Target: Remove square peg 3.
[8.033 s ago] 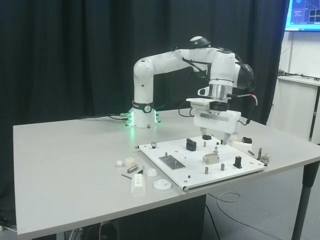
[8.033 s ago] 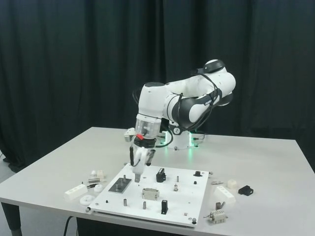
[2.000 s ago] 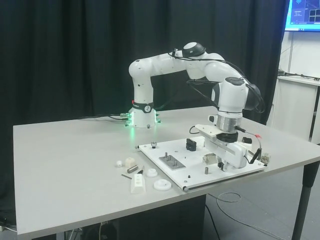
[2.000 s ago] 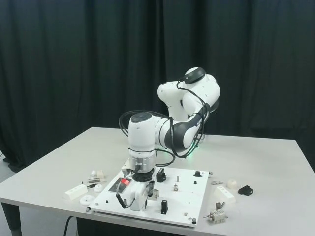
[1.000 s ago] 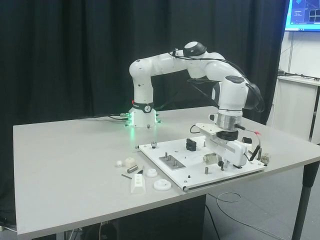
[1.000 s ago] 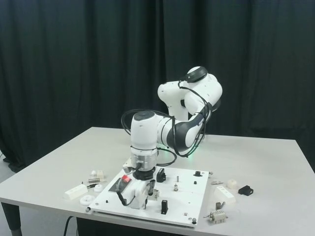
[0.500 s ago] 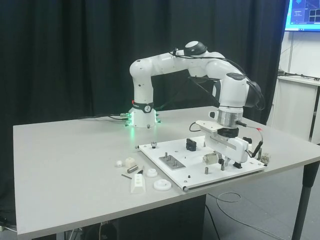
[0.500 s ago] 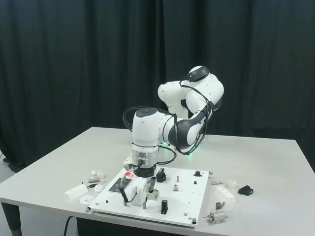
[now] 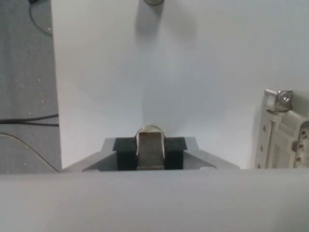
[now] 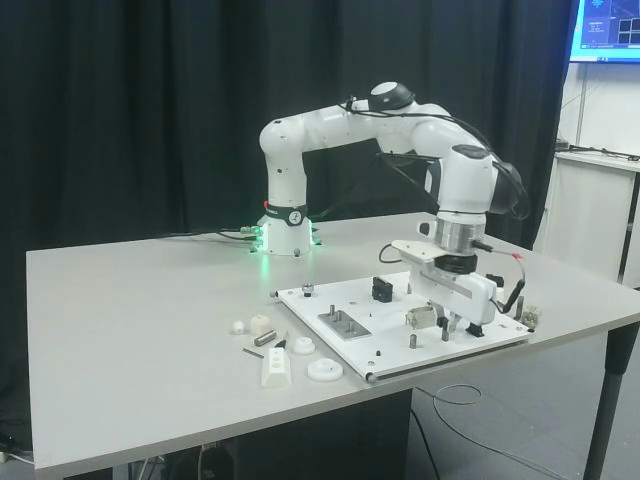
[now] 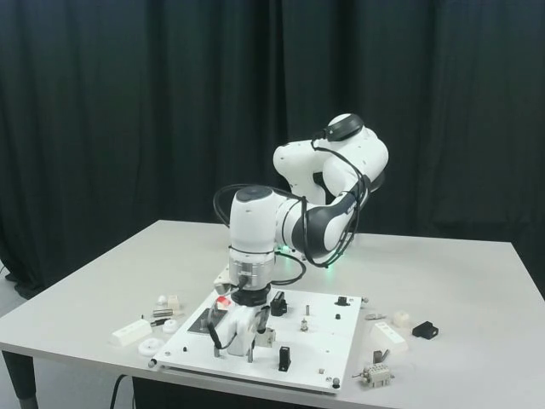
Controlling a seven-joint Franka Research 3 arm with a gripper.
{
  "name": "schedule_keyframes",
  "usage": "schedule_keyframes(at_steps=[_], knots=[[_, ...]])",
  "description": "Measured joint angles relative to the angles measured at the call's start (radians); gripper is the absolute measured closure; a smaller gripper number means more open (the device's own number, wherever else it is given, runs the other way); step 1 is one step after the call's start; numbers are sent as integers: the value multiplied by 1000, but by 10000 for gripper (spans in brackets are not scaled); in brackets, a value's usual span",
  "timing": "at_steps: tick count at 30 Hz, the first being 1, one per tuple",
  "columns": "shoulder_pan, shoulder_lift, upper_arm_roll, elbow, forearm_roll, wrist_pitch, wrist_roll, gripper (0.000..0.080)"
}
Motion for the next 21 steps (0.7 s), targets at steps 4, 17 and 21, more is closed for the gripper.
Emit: schedule_keyframes(at_steps=[4, 17, 21], knots=[[4, -1, -5, -3, 0, -1, 0, 688], [34, -1, -63, -12, -2, -60, -14, 688], [46, -2, -83, -20, -2, -78, -15, 688]])
